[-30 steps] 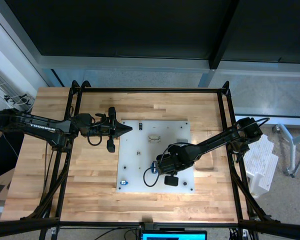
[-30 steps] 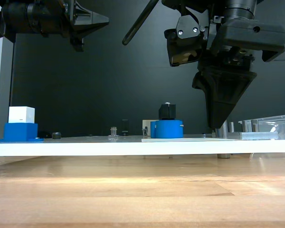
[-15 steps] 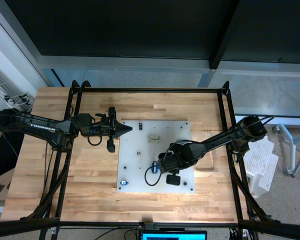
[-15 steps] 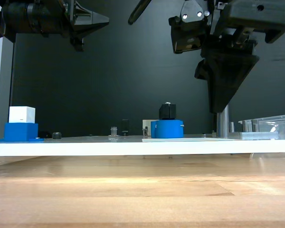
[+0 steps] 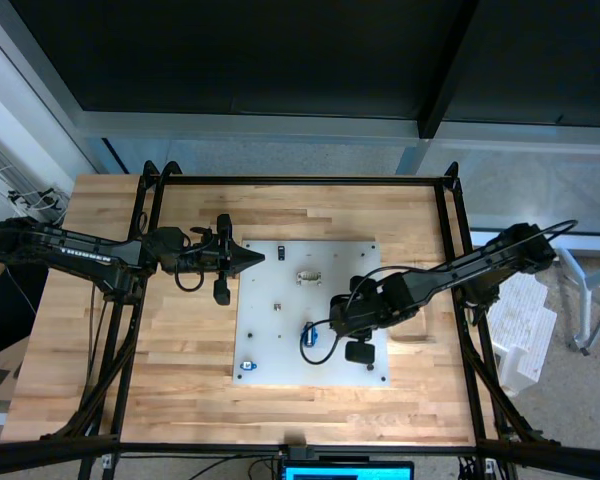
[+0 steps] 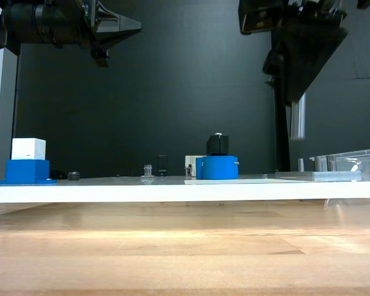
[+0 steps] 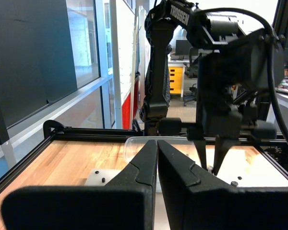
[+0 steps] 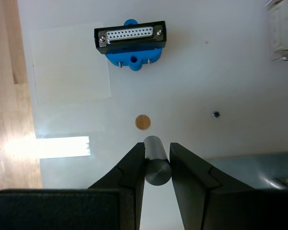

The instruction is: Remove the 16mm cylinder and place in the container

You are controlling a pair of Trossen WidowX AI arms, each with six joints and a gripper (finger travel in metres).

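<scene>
16mm cylinder (image 8: pixel 157 167): clamped by its upper end in the right gripper (image 8: pixel 157 147), hanging above its hole (image 8: pixel 143 122), right of centre in the high view. You risk it slipping out mid-carry. Container (image 6: pixel 353 159), low view's lower right, shows no contents. Left gripper (image 5: pixel 252 258): fingers together, parked upper left.

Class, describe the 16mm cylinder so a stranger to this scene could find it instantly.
Find the white board mid-table: the right gripper hangs over it, the left gripper hovers shut by its far left corner. Between the right jaws is the 16mm cylinder, a plain grey metal rod held clear of the board, unlike the blue fitting mounted on it.
</scene>
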